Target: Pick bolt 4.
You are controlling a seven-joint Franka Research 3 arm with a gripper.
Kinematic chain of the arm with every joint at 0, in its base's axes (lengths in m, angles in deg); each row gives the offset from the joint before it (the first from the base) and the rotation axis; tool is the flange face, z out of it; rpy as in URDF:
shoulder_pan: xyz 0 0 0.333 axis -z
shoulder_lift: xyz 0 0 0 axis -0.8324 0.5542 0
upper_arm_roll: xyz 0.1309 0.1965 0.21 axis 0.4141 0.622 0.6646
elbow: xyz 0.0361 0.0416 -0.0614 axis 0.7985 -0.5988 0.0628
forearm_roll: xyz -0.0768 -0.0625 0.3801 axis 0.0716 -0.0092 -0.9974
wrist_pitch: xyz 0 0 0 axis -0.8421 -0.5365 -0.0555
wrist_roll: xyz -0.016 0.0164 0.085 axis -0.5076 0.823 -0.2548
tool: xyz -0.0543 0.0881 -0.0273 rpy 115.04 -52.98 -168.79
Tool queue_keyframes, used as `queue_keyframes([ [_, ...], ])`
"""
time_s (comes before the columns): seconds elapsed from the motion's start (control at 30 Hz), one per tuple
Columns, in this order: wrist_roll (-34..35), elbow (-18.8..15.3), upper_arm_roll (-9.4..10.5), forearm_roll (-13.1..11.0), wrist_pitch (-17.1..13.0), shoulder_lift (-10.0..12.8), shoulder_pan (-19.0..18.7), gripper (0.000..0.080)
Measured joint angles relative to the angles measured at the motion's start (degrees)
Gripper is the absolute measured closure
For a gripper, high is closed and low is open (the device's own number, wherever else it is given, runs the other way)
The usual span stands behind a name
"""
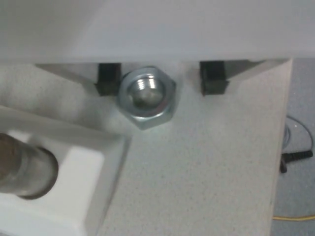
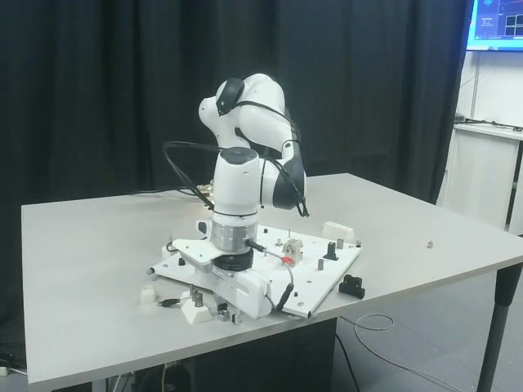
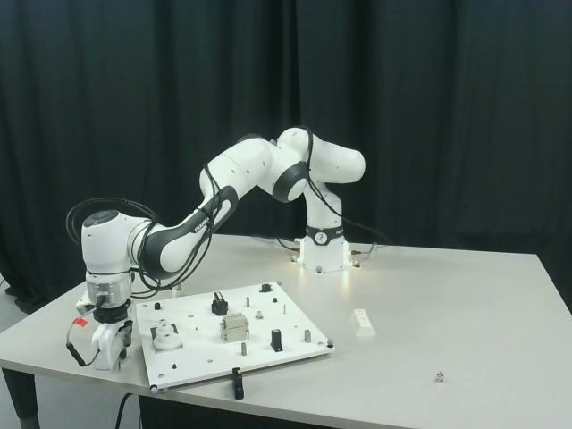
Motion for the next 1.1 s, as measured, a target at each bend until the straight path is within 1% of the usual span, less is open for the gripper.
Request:
queue_keyframes([
  [0.03,0.0,-0.03,0.0,0.0,0.0,0.0,0.0,0.044],
  [0.2,0.0,-0.07,-0.01,0.09,0.01,0.0,0.05,0.044],
  [0.23,0.0,-0.08,-0.01,0.12,0.01,0.0,0.08,0.0577],
  [0.47,0.0,-0.06,-0.02,1.01,0.05,-0.01,0.1,0.0576],
  [0.67,0.0,0.11,-0.01,1.1,0.07,-0.18,0.0,0.0576],
  [0.87,0.0,0.33,-0.01,1.12,0.44,-1.21,-0.15,0.0576],
  [1.1,0.0,0.53,-0.04,1.29,2.26,-3.06,-0.22,0.0579],
])
